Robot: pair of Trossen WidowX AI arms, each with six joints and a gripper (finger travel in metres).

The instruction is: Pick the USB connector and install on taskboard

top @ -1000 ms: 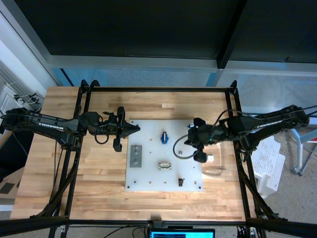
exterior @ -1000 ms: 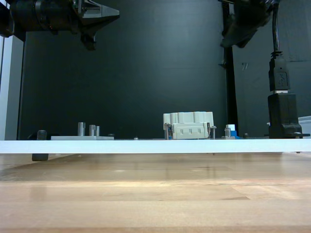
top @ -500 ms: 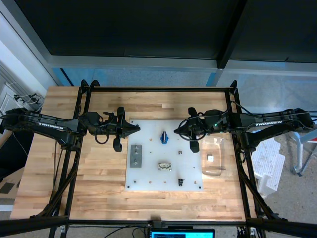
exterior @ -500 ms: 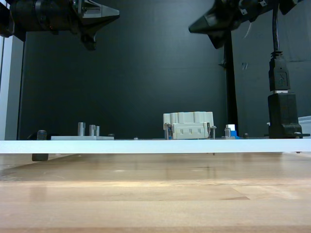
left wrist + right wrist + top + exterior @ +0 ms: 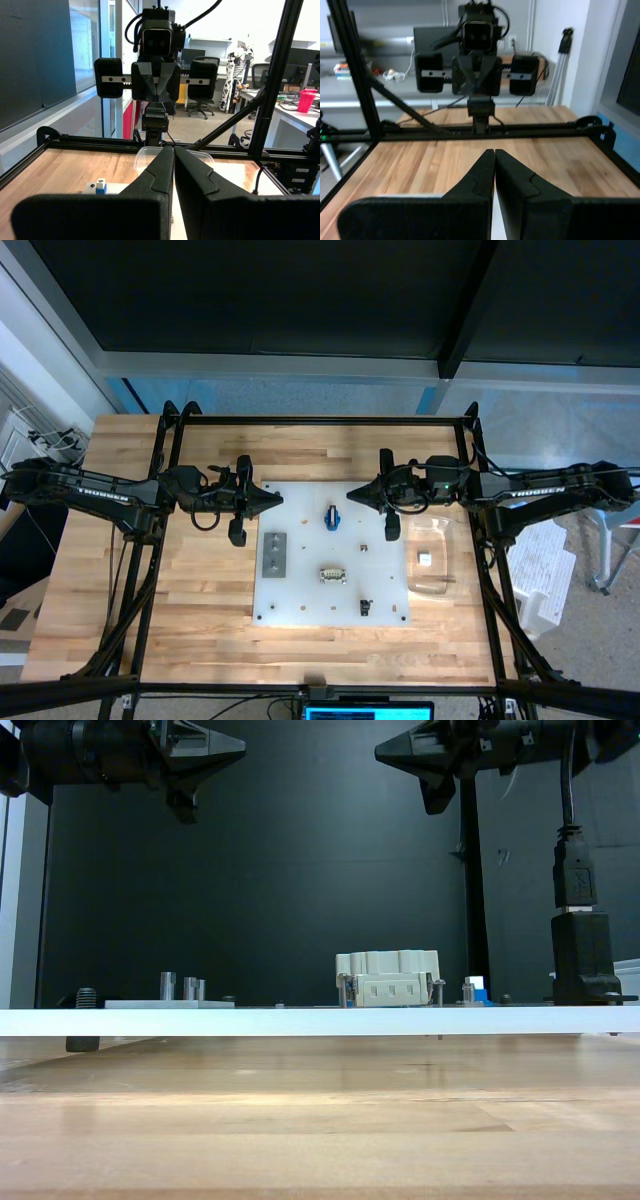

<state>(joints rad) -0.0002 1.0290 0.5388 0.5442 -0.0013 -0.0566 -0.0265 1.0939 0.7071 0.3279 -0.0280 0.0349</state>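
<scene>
Right gripper is retreating above the taskboard, pressed together like the left gripper parked opposite. USB connector is standing plugged into the board, so I'm judging only parking remains.

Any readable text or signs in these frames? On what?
"TROSSEN": left arm, behind the shut left gripper over the taskboard's far-left corner.
"TROSSEN": right arm, behind the shut right gripper over its far edge.
USB symbol: USB connector, low view.
Nothing else legible.
</scene>
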